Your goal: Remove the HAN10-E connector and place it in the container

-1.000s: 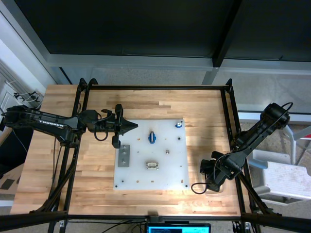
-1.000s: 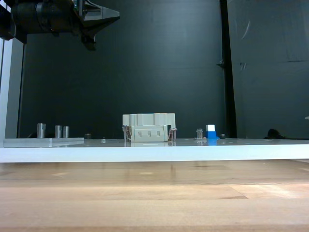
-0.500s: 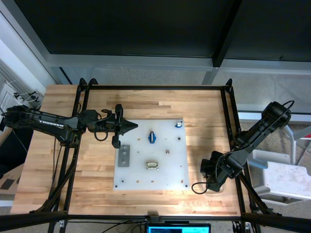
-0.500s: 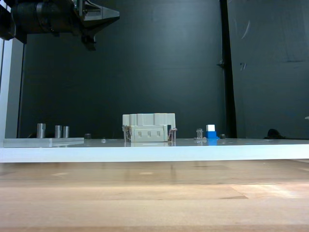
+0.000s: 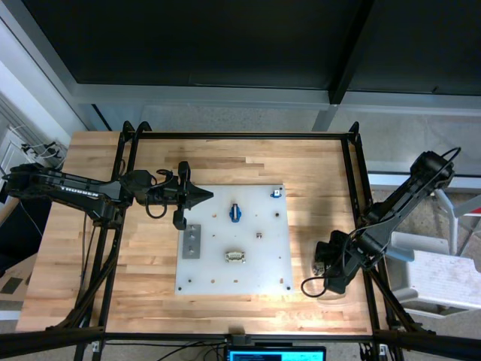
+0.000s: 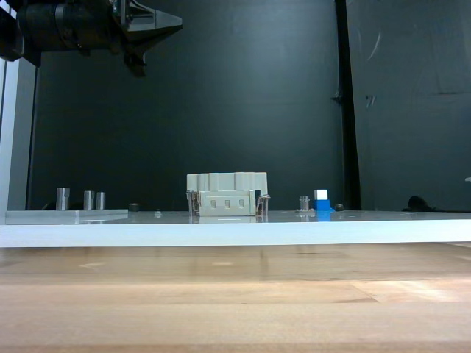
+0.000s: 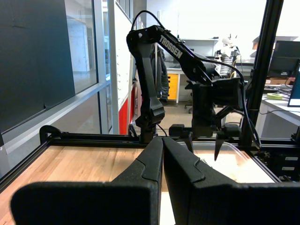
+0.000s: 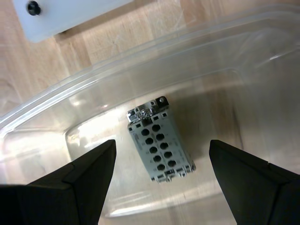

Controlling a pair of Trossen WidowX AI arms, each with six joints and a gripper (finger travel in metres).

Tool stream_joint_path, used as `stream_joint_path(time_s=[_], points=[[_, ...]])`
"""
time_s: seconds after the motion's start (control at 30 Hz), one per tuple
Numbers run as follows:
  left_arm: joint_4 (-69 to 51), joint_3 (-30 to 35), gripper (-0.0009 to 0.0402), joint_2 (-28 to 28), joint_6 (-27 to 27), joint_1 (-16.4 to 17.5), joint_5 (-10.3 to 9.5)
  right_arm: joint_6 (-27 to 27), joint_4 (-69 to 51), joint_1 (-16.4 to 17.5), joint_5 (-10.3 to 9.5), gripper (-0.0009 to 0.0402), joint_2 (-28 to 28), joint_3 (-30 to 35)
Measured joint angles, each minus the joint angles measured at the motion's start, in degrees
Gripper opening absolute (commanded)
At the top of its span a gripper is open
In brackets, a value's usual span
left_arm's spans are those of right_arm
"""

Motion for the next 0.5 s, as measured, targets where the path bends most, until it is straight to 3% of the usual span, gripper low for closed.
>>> stream_joint_path(time_s=[0.5], points=[[0.00,0.02,0.0000,0.00,-0.02,0.00,0.02,-1.90,-11.50,-0.11,0.09,0.0260,-3.67,6.82]])
